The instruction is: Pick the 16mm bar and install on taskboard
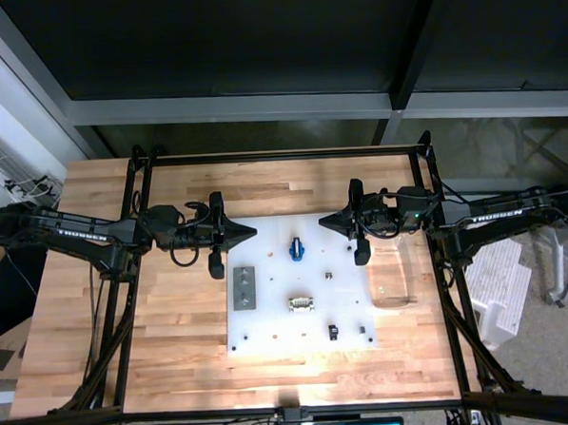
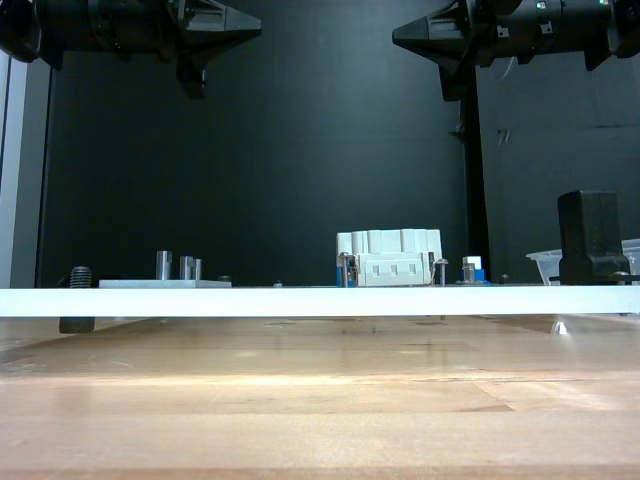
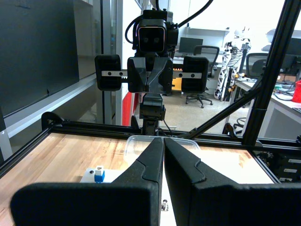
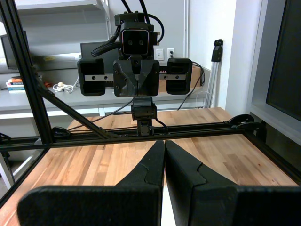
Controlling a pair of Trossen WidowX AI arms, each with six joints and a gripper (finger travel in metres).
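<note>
Okay, left gripper (image 1: pixel 253 231) hangs high above the left edge of the white taskboard (image 1: pixel 272 339), pointing inward. Its fingers are pressed together with nothing between them; the left wrist view shows the two black fingers (image 3: pixel 151 162) meeting in a thin seam. Right gripper (image 1: pixel 323 220) mirrors it above the board's far right part, tip facing the left one, well apart. It is pinched together on nothing, as the right wrist view shows. In the low view both tips sit far above the board.

Readable text: "TROSSEN" in white on the left arm (image 1: pixel 80 235) and on the right arm (image 1: pixel 499 215). No other writing is legible.

Three short metal bars (image 2: pixel 165 265) stand upright in a grey plate (image 1: pixel 243 289) on the board's left side. Which of them is the 16mm bar cannot be told; neither gripper has it.

Also on the board: a blue part (image 1: pixel 296 248) near the far middle, a white connector (image 1: pixel 301 304) at centre, and a black block (image 2: pixel 592 238) at the right in the low view. A clear tray (image 1: pixel 399 275) lies on the wooden table (image 1: pixel 177 351), just beside the board's right edge.
</note>
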